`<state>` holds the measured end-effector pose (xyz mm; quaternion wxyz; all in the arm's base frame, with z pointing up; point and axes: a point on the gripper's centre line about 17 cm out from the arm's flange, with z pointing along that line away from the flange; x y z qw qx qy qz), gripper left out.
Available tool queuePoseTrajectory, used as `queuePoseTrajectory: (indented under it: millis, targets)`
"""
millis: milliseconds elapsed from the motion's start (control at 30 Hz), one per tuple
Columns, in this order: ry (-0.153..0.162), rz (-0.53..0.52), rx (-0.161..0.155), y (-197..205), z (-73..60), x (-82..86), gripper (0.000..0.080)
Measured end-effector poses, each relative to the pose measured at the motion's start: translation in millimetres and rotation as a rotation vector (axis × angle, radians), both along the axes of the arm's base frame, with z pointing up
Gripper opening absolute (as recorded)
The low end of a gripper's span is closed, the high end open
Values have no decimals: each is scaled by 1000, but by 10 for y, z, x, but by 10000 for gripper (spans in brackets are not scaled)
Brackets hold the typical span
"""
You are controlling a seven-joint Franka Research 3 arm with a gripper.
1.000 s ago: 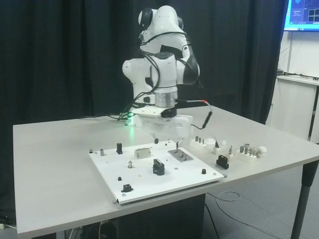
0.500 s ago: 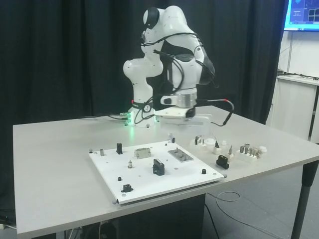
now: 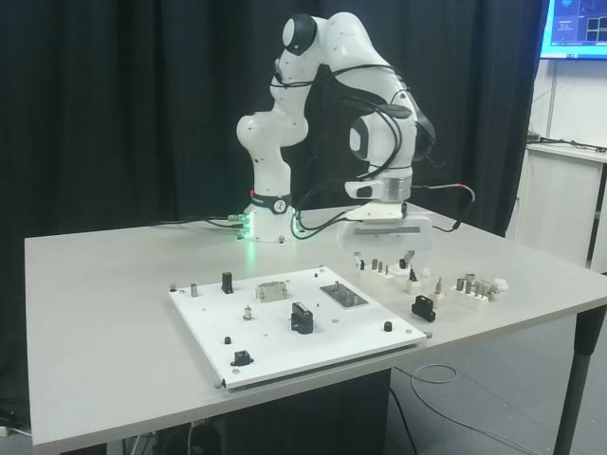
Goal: Pick USB.
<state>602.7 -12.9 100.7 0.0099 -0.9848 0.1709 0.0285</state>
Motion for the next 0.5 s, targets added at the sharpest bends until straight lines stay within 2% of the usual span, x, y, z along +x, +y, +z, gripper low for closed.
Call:
queuePoseTrajectory:
  millis: [200,500]
  targets:
    - [-8,50,-9,197,-20,8,800]
    - [-27,32,-13,473,-45,29,800]
